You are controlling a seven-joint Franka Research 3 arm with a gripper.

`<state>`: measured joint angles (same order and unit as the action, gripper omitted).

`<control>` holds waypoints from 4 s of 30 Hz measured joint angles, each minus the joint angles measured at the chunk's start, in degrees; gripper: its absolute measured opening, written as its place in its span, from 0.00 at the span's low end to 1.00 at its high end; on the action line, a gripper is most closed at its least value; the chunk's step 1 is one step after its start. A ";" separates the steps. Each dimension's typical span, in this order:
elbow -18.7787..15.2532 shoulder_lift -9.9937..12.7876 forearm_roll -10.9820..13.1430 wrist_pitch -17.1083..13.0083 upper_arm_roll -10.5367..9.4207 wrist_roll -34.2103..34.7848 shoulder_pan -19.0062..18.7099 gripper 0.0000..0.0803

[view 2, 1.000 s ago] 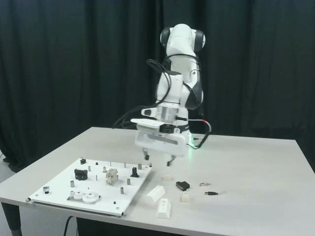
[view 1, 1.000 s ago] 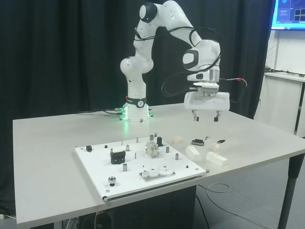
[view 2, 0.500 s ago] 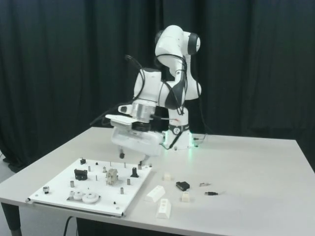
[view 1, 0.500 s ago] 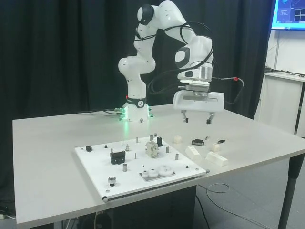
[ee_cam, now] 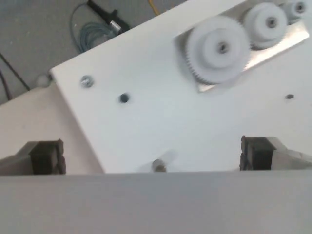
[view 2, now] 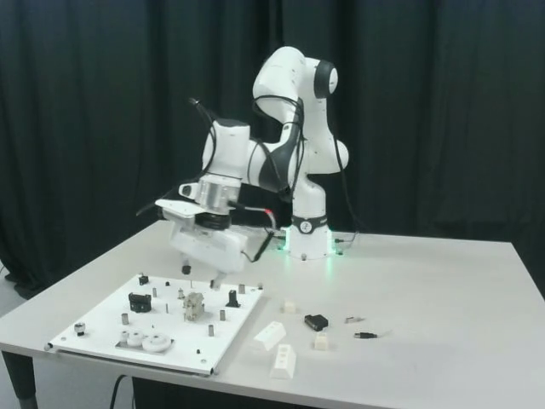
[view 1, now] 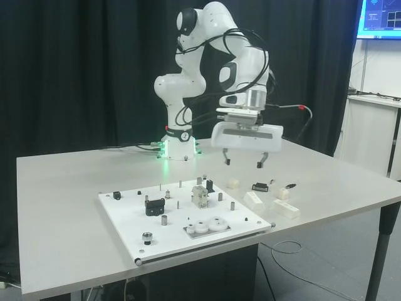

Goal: Remove large gear.

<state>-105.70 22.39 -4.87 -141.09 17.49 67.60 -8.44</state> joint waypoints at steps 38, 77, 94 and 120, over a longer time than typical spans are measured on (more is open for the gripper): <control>17.43 16.04 10.71 4.81 -0.05 7.52 7.95 1.00; 25.44 24.23 14.81 9.72 -0.09 4.10 10.16 1.00; 27.46 26.48 15.80 10.17 -0.09 1.82 10.58 1.00; 27.80 27.12 15.85 10.84 -0.70 1.27 10.62 1.00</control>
<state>-77.90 49.51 10.99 -130.25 16.78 68.87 2.18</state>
